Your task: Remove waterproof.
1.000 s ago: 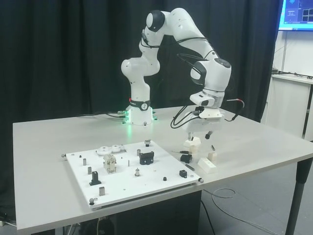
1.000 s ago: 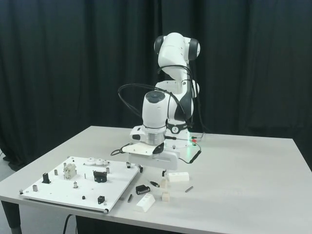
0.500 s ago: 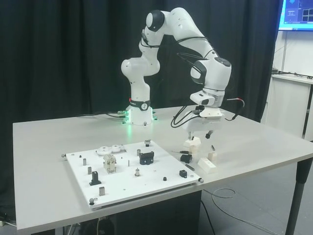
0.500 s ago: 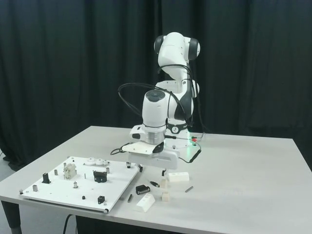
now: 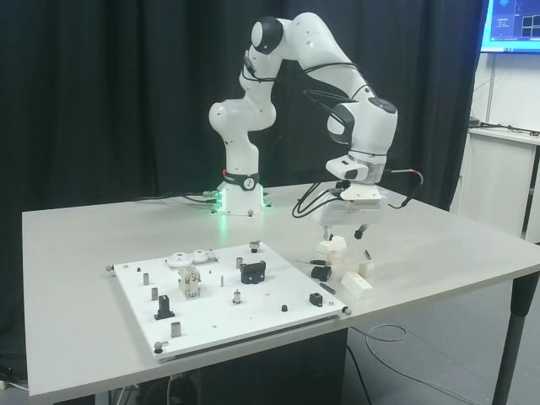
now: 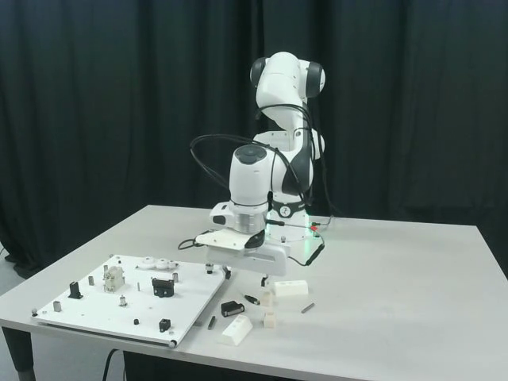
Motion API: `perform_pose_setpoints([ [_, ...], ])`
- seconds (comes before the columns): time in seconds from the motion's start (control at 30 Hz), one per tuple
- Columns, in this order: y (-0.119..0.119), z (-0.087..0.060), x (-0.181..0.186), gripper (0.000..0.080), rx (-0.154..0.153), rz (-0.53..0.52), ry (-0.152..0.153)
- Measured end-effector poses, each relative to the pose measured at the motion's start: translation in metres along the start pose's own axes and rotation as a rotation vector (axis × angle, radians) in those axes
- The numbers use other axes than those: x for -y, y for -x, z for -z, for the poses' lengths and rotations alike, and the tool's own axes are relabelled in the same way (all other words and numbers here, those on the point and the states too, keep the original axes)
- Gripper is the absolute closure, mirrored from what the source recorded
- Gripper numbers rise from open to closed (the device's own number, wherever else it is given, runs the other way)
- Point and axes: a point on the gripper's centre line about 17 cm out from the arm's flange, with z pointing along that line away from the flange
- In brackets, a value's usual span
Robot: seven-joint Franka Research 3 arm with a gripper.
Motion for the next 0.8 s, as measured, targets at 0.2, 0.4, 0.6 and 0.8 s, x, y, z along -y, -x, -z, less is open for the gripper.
perform_pose_setpoints([
  [0.2, -0.001, 0.001, -0.001, 0.0003, -0.003, -0.003, -0.001],
  [0.4, -0.002, 0.002, -0.002, 0.0003, -0.007, -0.006, -0.003],
  [0.6, -0.004, 0.004, -0.005, 0.0003, -0.015, -0.010, -0.004],
  [0.8, -0.008, 0.007, -0.017, 0.0003, -0.032, 0.001, 0.009],
])
